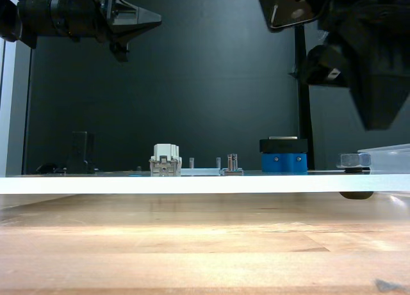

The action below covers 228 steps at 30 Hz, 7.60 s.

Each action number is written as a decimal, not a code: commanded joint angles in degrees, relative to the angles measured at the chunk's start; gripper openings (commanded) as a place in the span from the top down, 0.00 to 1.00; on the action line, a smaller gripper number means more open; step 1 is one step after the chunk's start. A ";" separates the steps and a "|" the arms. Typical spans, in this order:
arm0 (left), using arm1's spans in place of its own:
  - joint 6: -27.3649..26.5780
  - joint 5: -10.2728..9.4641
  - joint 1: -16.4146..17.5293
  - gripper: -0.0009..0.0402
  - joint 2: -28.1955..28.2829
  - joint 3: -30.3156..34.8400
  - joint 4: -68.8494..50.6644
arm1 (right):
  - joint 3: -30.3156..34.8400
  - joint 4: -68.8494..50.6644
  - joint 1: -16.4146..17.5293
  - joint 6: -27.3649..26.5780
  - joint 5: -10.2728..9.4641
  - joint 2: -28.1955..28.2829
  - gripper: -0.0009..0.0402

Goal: Unfasten the M12 fastener and place in the container

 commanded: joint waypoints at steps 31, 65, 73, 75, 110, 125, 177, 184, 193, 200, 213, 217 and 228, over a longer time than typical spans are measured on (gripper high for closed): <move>0.02 0.02 0.02 0.98 0.00 0.02 0.00 | -1.64 1.64 -0.04 0.15 2.60 1.70 0.98; 0.02 0.02 0.00 0.98 0.00 0.02 0.00 | 0.28 -0.11 0.09 0.76 -3.85 -0.68 0.98; 0.02 0.02 0.02 0.98 0.00 0.02 0.00 | 0.11 1.88 0.11 0.83 -0.85 2.12 0.98; 0.02 0.02 0.00 0.98 0.00 0.02 0.00 | 0.11 2.49 0.09 0.79 -0.61 2.82 0.98; 0.02 0.02 0.00 0.98 0.00 0.02 0.00 | 0.09 -5.46 0.00 2.19 14.62 1.09 0.98; 0.02 0.02 0.02 0.98 0.00 0.02 0.00 | 1.51 -6.27 0.09 4.02 4.90 -0.09 0.98; 0.02 0.02 0.02 0.98 0.00 0.02 0.00 | 2.99 -2.01 -2.27 45.59 0.83 4.59 0.55; 0.02 0.02 0.00 0.98 0.00 0.02 0.00 | 2.64 -1.73 -2.32 45.48 0.85 4.59 0.58; 0.02 0.02 0.02 0.98 0.00 0.02 0.00 | 2.64 -1.53 -2.38 45.07 0.87 4.59 0.65; 0.02 0.02 0.02 0.98 0.00 0.02 0.00 | 2.64 -1.40 -2.40 44.89 0.87 4.59 0.73; 0.02 0.02 0.02 0.98 0.00 0.02 0.00 | 2.64 -1.33 -2.40 42.49 0.87 4.59 0.85; 0.02 0.02 0.02 0.98 0.00 0.02 0.00 | 2.64 -1.33 -2.40 39.47 0.87 4.59 0.87; 0.02 0.04 0.02 0.98 0.00 0.02 0.00 | 2.64 -1.38 -2.38 7.04 0.83 4.59 0.92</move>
